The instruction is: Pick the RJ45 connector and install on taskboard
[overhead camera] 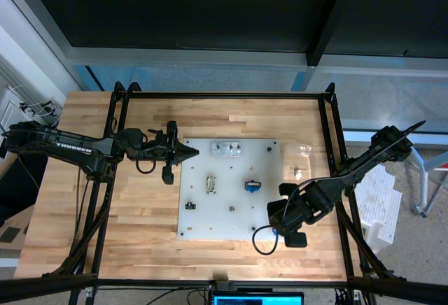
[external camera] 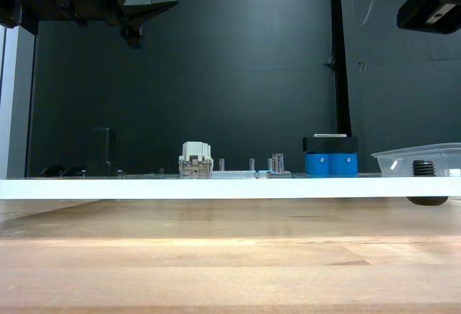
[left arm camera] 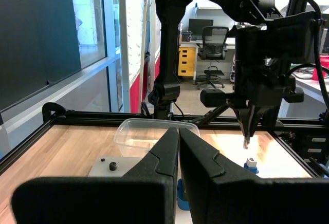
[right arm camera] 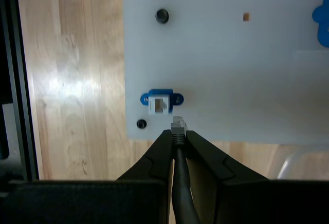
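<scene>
Left tool point(overhead camera: 190, 152) aloft; right tool point(right arm camera: 177, 134) boardside, plug point(right arm camera: 178, 124) half-hidden.

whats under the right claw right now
The right claw, shut on the RJ45 connector, hangs over the taskboard edge; a blue socket sits just past the plug tip. Its fingers cover the board directly beneath. The left claw hangs shut over the board's left edge.

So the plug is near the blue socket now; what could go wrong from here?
The RJ45 connector looks offset from the opening of the blue socket, not over it; pushing now may hit the rim.
The right gripper, shut above the near right corner of the taskboard, seems to hold the cable behind the plug, which may tilt under load.
The left gripper, shut, hangs high at the board's left edge, out of the way.
</scene>
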### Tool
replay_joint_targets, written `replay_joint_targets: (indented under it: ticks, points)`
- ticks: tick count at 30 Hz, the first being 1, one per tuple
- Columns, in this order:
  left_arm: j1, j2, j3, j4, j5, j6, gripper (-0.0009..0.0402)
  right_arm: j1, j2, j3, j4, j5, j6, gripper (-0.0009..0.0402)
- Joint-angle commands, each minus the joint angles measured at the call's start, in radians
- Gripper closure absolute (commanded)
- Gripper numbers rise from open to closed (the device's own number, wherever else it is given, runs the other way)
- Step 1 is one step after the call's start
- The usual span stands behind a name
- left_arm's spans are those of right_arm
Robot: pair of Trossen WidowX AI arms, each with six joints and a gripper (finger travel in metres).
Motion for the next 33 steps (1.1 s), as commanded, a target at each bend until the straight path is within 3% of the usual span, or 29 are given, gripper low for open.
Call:
replay_joint_targets:
  ticks: [1,9,33]
  points:
    - [0.0,0.0,0.0,0.0,0.0,0.0,0.0393,0.003,0.022,0.001,0.006,-0.001,0.018,0.0393]
    - [0.0,0.0,0.0,0.0,0.0,0.0,0.0393,0.007,0.074,0.057,-0.01,0.001,0.018,0.0393]
    - [0.0,0.0,0.0,0.0,0.0,0.0,0.0393,0.016,0.117,0.043,0.016,0.001,0.042,0.0393]
